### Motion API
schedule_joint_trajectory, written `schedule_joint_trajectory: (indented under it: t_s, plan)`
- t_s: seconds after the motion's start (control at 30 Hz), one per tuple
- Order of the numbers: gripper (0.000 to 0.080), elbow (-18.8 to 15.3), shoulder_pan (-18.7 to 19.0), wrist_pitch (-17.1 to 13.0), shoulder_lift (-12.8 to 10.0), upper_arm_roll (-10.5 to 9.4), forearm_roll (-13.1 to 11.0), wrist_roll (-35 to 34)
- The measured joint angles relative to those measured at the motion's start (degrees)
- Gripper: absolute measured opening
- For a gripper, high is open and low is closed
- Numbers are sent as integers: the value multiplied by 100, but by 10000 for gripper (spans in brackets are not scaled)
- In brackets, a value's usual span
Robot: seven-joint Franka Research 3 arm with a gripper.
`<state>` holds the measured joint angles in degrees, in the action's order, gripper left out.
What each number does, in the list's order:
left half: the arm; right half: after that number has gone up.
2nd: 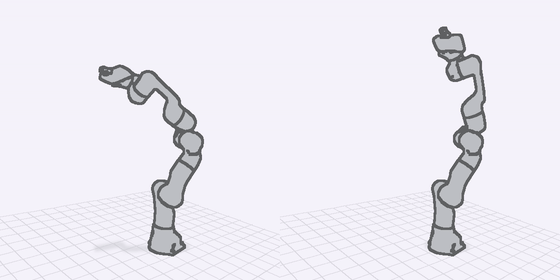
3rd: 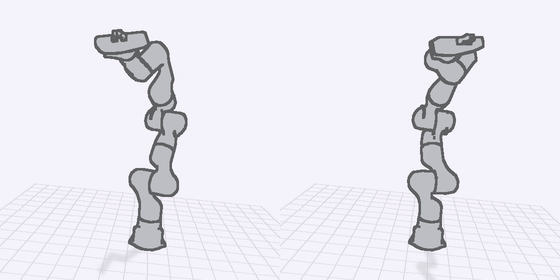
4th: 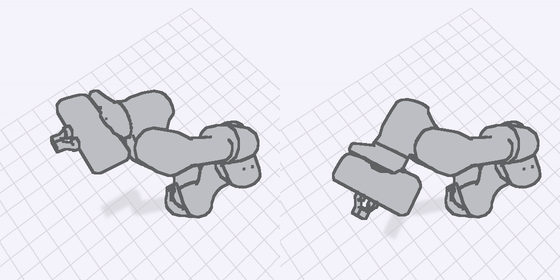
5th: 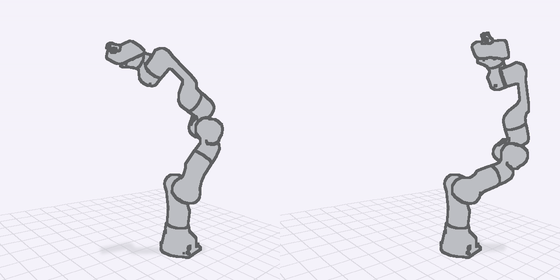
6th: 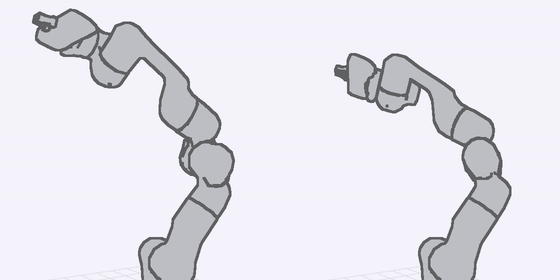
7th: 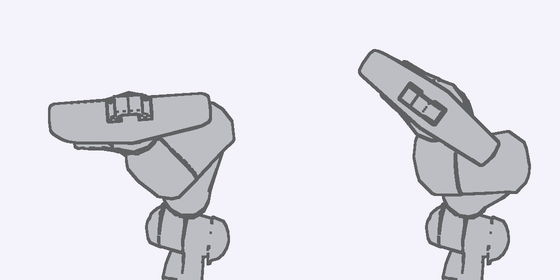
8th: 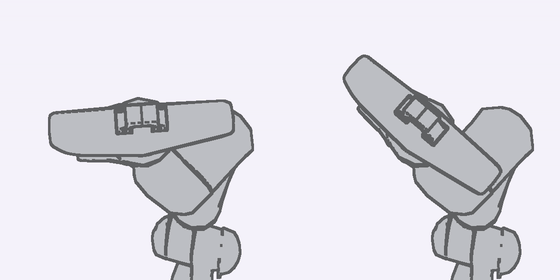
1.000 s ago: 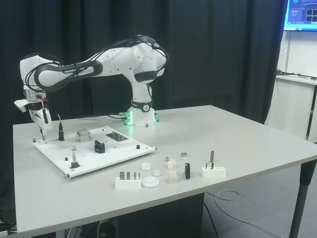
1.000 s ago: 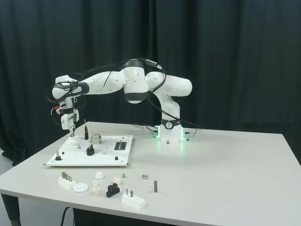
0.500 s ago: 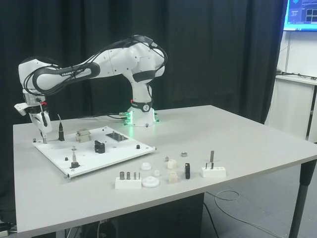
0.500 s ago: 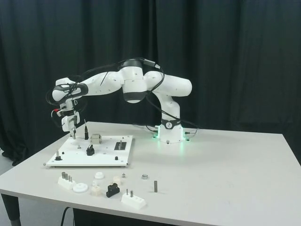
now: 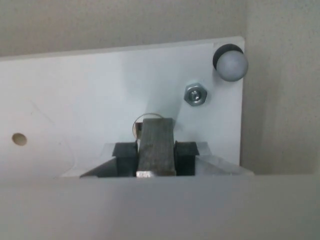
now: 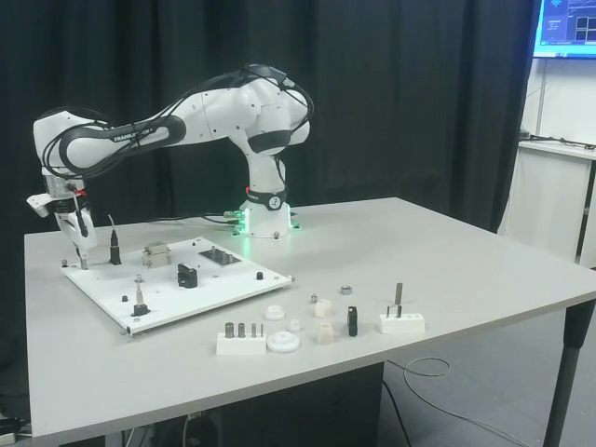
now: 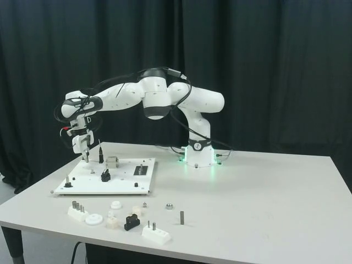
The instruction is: Insert square peg 4.
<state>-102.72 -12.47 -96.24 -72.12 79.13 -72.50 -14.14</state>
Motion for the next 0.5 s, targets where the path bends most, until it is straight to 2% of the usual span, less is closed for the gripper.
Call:
schedule_joint_trajectory:
  t_s: [0.5]
  plan:
    - [154, 0, 2, 31, 10, -4, 29, 110]
